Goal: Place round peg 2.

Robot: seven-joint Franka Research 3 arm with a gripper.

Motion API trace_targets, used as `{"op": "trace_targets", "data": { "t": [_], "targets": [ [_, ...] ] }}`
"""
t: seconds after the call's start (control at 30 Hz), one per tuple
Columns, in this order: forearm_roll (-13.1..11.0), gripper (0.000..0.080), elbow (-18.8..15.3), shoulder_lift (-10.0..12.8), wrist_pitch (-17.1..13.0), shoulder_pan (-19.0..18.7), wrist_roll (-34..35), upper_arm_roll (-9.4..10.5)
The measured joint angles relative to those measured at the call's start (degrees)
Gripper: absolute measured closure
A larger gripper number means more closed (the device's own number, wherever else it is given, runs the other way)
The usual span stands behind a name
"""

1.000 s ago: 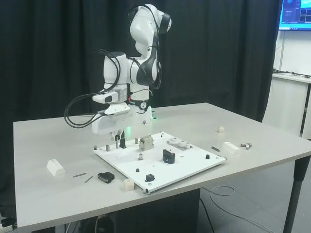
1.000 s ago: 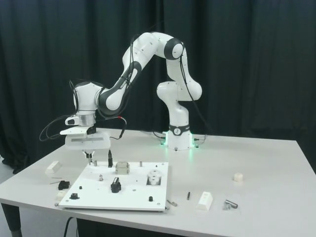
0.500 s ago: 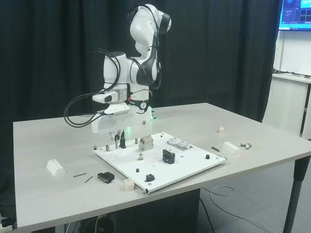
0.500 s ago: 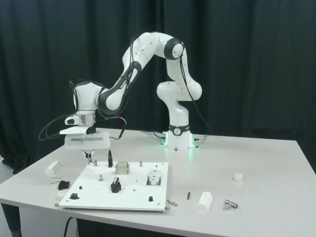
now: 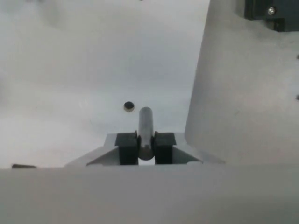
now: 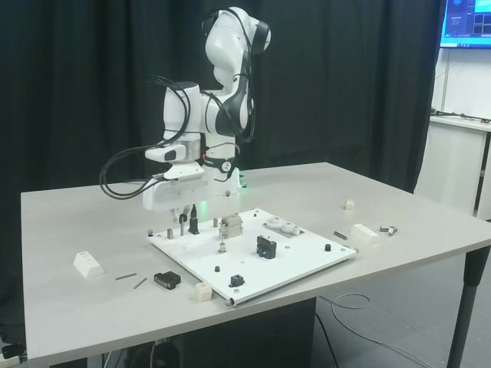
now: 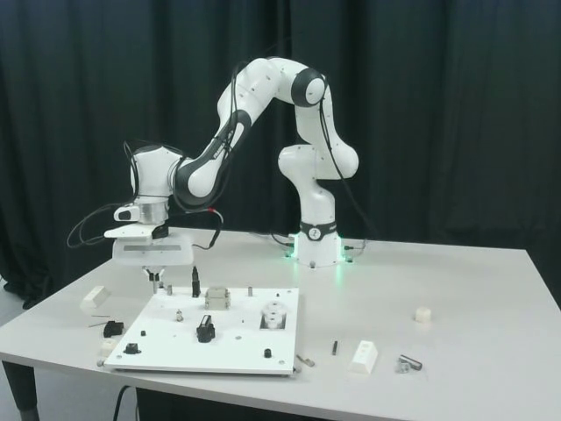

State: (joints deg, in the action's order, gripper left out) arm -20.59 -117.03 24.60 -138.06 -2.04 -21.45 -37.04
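My gripper (image 5: 145, 148) is shut on round peg 2 (image 5: 145, 122), a short grey metal cylinder. The peg stands between the black fingers (image 5: 127, 147) and points down. A small dark round spot (image 5: 129, 106) lies on the pale surface just past the peg's tip. From the room, the gripper (image 6: 182, 221) hangs low over the back left corner of the white board (image 6: 284, 257). It also shows there as the gripper (image 7: 155, 281) over the board (image 7: 237, 346). The peg's tip is above the surface, not touching.
Several small parts stand on the board: a black upright piece (image 6: 193, 222), a grey block (image 6: 230, 225), a black clamp (image 6: 266, 247). On the table lie a white block (image 6: 88, 264), loose pins (image 6: 126, 276) and a black part (image 6: 167, 279). The board's edge (image 5: 196, 93) runs beside the fingers.
The gripper has shifted slightly toward the board's left corner with the peg held. Nothing else has moved.
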Motion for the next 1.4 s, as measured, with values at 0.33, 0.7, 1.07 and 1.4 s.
{"op": "trace_targets", "data": {
  "t": [0.33, 0.7, 1.07, 1.4],
  "targets": [
    [1.06, 0.0732, 1.35, 2.54, -4.44, 0.47, -0.64, -0.05],
    [1.08, 0.0732, 6.42, 7.79, -5.14, 2.57, -2.59, 0.08],
    [1.06, 0.0732, 10.85, 11.01, -3.68, 6.58, -3.93, 2.51],
    [0.98, 0.0732, 13.85, 12.41, -0.51, 9.84, -4.74, 4.77]
  ]
}}
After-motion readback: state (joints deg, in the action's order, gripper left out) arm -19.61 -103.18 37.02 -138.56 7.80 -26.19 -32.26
